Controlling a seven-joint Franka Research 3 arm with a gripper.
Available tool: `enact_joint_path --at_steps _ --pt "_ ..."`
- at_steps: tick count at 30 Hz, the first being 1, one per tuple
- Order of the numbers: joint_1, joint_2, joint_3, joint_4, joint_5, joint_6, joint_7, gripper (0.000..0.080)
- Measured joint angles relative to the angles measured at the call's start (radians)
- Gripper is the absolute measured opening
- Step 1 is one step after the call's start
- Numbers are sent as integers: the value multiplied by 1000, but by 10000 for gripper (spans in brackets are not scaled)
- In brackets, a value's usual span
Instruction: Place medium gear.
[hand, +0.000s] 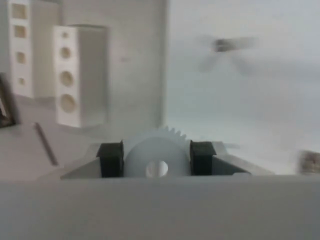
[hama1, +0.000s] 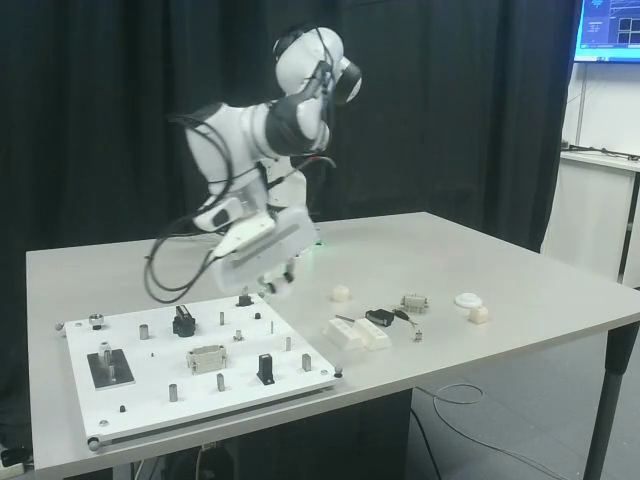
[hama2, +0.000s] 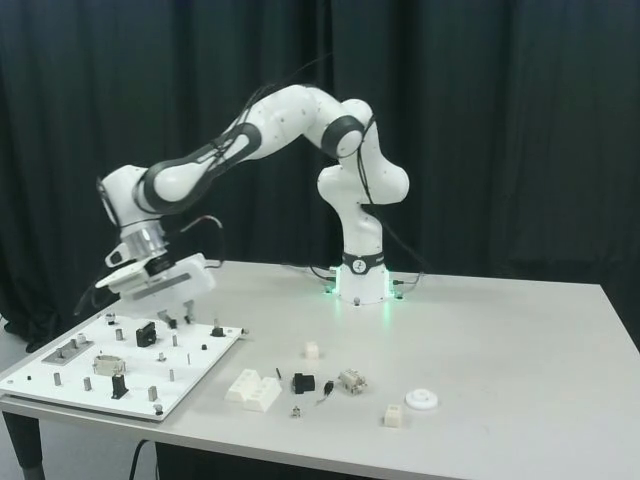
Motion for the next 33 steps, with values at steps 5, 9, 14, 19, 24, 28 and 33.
enact_joint_path --at_steps 5,9,14,19,24,28,33 --pt "95 -64 1 -104 -33 77 64 282" --pt "173 -115 3 -188 -53 144 114 282" --pt "274 -181 4 -291 -77 237 180 282" --pt "373 -241 4 -382 -94 327 254 282" --pt "472 -291 4 -459 -112 412 329 282" --pt "548 -321 4 -505 -123 472 392 282" --pt "642 -345 4 -549 -133 540 472 282"
